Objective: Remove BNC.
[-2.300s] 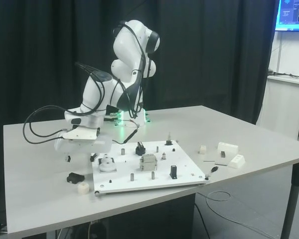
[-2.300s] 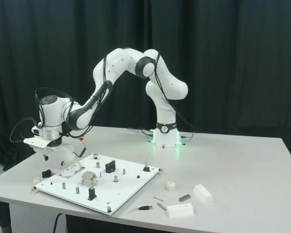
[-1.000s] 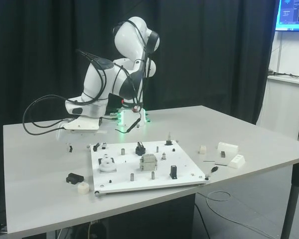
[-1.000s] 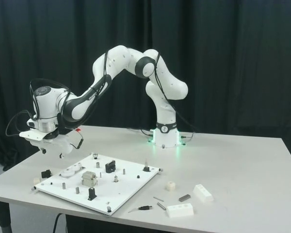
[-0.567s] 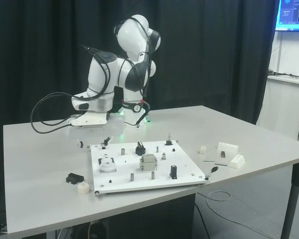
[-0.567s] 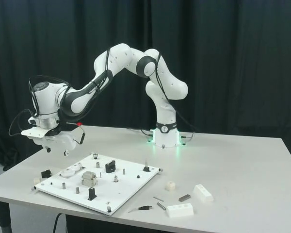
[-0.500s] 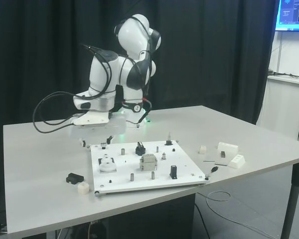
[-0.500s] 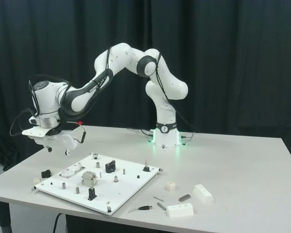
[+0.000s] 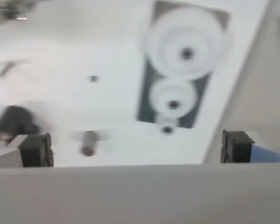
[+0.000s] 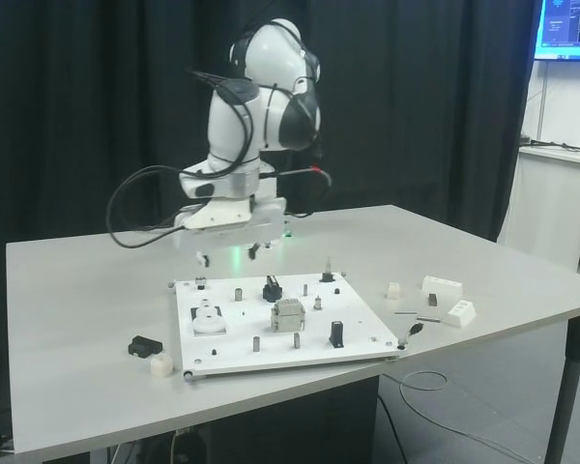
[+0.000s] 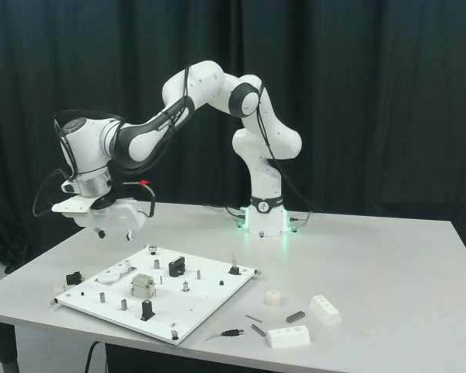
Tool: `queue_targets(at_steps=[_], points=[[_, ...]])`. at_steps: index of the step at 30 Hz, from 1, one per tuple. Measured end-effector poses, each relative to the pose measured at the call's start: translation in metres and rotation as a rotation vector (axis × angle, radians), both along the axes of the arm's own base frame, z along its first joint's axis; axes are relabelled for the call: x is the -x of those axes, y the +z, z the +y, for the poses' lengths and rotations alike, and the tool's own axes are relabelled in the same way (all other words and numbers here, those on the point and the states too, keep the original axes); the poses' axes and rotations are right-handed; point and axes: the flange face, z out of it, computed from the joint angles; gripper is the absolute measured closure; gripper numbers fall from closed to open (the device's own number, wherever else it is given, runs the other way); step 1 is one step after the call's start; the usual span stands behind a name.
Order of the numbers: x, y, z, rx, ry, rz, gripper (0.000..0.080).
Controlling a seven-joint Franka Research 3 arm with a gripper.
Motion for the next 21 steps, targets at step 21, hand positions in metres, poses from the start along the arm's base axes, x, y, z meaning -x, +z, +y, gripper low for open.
queue_targets(at_steps=[21], points=[[-0.024, 0.009, 0.11, -0.033, -0.153, 0.04, 0.0003]])
